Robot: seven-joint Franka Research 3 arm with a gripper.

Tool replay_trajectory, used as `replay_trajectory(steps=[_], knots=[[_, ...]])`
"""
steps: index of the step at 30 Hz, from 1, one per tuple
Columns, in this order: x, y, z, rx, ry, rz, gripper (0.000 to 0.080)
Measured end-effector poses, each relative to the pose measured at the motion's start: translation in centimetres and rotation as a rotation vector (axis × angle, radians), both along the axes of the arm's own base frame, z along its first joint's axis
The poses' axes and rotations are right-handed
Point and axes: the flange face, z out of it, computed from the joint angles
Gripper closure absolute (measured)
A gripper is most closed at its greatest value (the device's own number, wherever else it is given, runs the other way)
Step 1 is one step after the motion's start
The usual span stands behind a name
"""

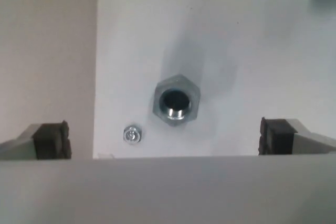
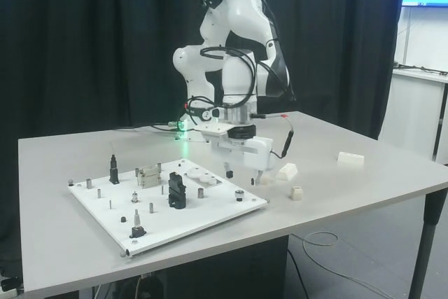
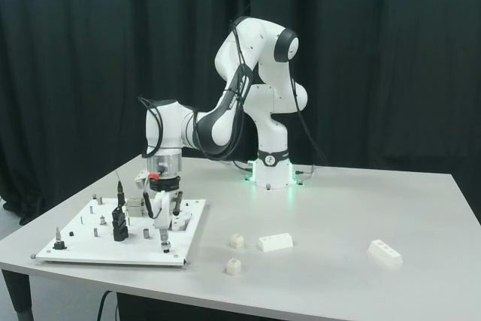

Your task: Remove bolt 4.

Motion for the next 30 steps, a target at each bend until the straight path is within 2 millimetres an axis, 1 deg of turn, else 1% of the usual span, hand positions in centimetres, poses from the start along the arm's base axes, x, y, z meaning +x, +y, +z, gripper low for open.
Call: replay_trajectory(steps=[11,18,30], knots=[[1.3,0.6,-2.1,-0.012,0.019,-0.019,0.0003],[1.9,0.3,-3.3,-0.018,0.030,-0.030,0.0003],[1.6,-0.9,-3.8,-0.010,0.045,-0.043,0.0003]])
